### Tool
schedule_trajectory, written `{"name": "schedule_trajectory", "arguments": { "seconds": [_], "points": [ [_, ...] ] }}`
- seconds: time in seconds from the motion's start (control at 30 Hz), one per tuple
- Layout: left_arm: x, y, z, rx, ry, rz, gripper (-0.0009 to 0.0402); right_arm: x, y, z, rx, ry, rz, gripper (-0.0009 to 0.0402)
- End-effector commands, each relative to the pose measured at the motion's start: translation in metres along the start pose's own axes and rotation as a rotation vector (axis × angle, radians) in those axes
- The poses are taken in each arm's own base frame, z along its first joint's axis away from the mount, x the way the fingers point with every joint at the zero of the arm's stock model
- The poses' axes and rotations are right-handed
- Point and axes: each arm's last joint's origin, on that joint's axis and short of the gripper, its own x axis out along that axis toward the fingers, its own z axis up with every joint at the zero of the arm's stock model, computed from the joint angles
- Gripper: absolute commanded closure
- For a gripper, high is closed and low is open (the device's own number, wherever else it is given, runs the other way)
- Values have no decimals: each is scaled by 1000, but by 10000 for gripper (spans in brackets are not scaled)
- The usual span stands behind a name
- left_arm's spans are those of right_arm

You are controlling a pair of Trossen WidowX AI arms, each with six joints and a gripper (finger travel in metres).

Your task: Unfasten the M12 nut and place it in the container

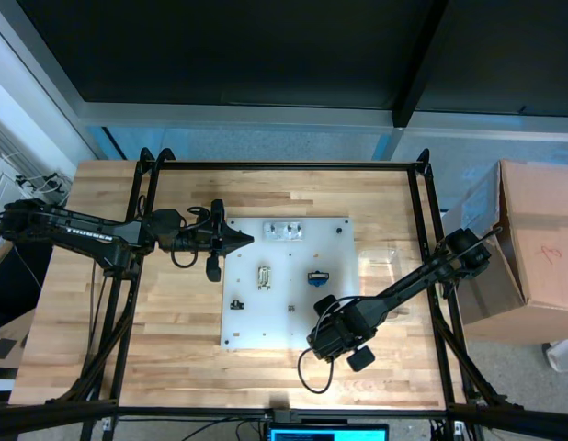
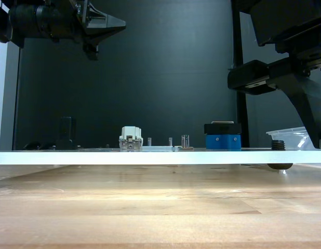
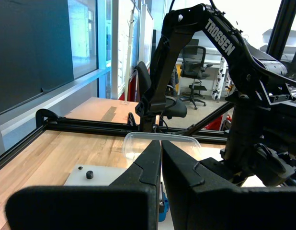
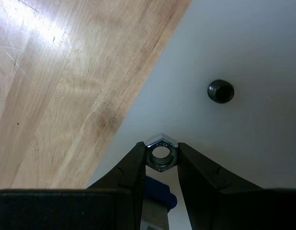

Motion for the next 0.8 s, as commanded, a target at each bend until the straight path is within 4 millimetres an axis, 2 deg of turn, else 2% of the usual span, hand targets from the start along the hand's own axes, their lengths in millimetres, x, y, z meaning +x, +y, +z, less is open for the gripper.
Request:
{"name": "schedule_trajectory", "arguments": {
  "seconds": [0.03, 0.23, 0.47, 0.7, 0.8],
  "points": [
    [0, 0, 0, 0, 0, 0, 393, -8, 0, -1, 3, -21, 0, 375],
    [0, 0, 0, 0, 0, 0, 393, -34, -3, -6, 15, -72, -3, 371],
    [0, 0, 0, 0, 0, 0, 393, -64, -11, -23, 38, -82, -11, 365],
    [0, 0, 0, 0, 0, 0, 393, -75, -14, -37, 52, -82, -11, 366],
    [0, 0, 0, 0, 0, 0, 393, -74, -17, -51, 84, -78, -12, 365]
  ]
}}
